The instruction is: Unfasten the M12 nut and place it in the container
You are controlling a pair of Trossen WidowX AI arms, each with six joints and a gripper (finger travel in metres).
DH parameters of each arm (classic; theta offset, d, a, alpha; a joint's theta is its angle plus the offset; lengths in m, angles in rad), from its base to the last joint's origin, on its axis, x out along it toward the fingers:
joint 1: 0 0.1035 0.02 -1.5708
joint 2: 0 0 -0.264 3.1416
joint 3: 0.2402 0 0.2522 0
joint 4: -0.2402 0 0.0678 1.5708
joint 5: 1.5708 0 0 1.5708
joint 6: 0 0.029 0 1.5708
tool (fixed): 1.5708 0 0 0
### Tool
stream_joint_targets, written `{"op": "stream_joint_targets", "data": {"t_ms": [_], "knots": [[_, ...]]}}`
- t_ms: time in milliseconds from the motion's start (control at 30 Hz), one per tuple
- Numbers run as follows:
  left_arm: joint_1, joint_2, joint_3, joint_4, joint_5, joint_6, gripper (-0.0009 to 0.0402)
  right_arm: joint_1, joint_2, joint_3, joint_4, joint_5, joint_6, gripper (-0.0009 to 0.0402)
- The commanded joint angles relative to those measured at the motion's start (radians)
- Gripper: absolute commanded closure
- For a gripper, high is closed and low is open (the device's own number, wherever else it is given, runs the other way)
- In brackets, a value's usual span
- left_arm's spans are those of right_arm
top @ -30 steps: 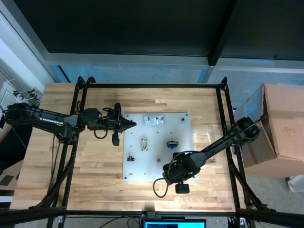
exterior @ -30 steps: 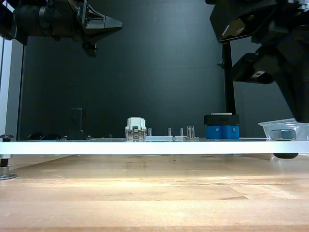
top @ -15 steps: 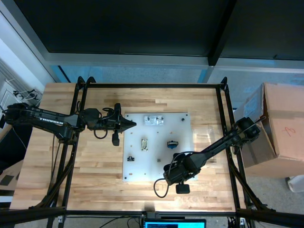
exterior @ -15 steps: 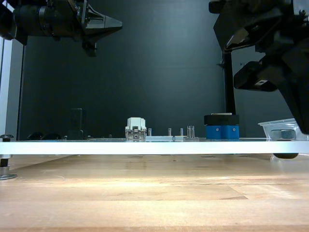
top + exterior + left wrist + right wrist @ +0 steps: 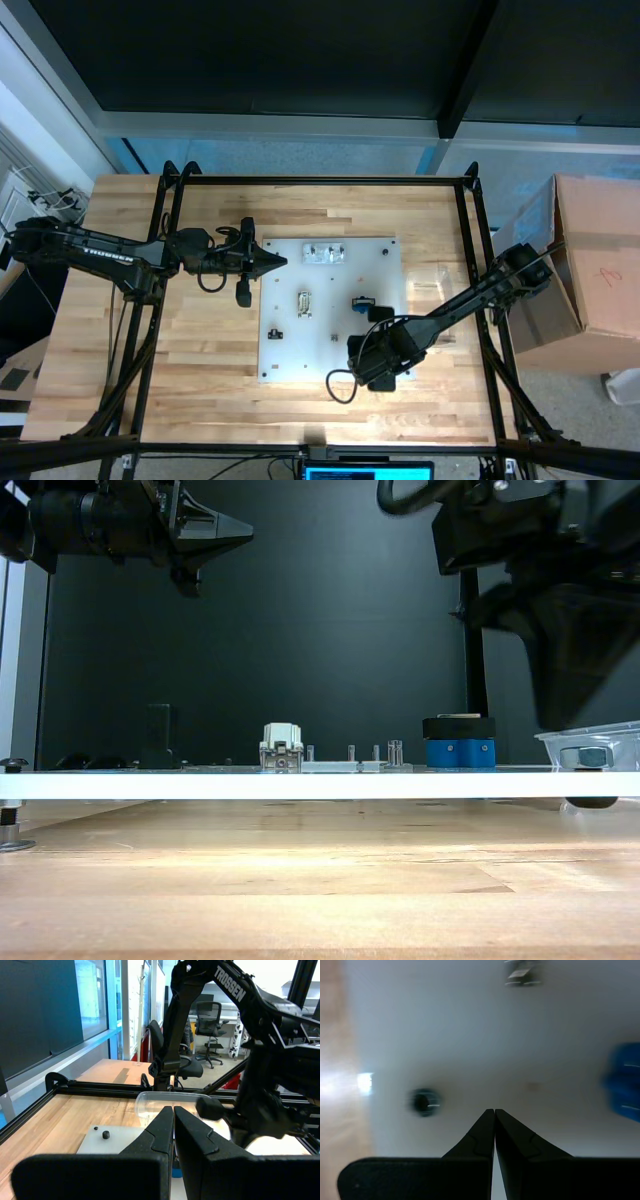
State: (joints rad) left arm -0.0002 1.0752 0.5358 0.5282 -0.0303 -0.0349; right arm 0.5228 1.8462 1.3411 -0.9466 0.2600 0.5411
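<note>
High view: even, bright light; the white board (image 5: 300, 350) glows against the wooden worktop (image 5: 200, 340), with glare near 5 o'clock. Low view: dim, dark backdrop (image 5: 340, 630), black silhouettes, a pale sheen at 6 o'clock. Right wrist view: blurred, washed-out. Left wrist view: sharp, daylit by windows (image 5: 135, 1000).

Left arm reaches in from 9 o'clock, high and level, left gripper (image 5: 281, 262) pointing toward 3 o'clock with fingers pressed together; right arm reaches in from 3 o'clock, right gripper (image 5: 553, 718) at 5 o'clock, pointing down, fingertips touching.
</note>
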Motion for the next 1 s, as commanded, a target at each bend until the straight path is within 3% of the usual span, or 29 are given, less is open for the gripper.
{"op": "stream_joint_targets", "data": {"t_ms": [33, 100, 267, 333, 1000], "knots": [[0.000, 0.000, 0.000, 0.000, 0.000, 0.000, 0.0393, 0.000, -0.017, 0.009, -0.026, 0.001, 0.008, 0.0393], [0.000, 0.000, 0.000, 0.000, 0.000, 0.000, 0.0393, 0.000, -0.021, 0.009, -0.029, -0.041, 0.002, 0.0393], [0.000, 0.000, 0.000, 0.000, 0.000, 0.000, 0.0393, 0.000, -0.025, 0.009, -0.002, -0.266, -0.018, 0.0393], [0.000, 0.000, 0.000, 0.000, 0.000, 0.000, 0.0393, 0.000, -0.025, 0.009, 0.018, -0.315, -0.014, 0.0393], [0.000, 0.000, 0.000, 0.000, 0.000, 0.000, 0.0393, -0.004, 0.055, -0.001, 0.108, -0.305, -0.018, 0.0394]]}}
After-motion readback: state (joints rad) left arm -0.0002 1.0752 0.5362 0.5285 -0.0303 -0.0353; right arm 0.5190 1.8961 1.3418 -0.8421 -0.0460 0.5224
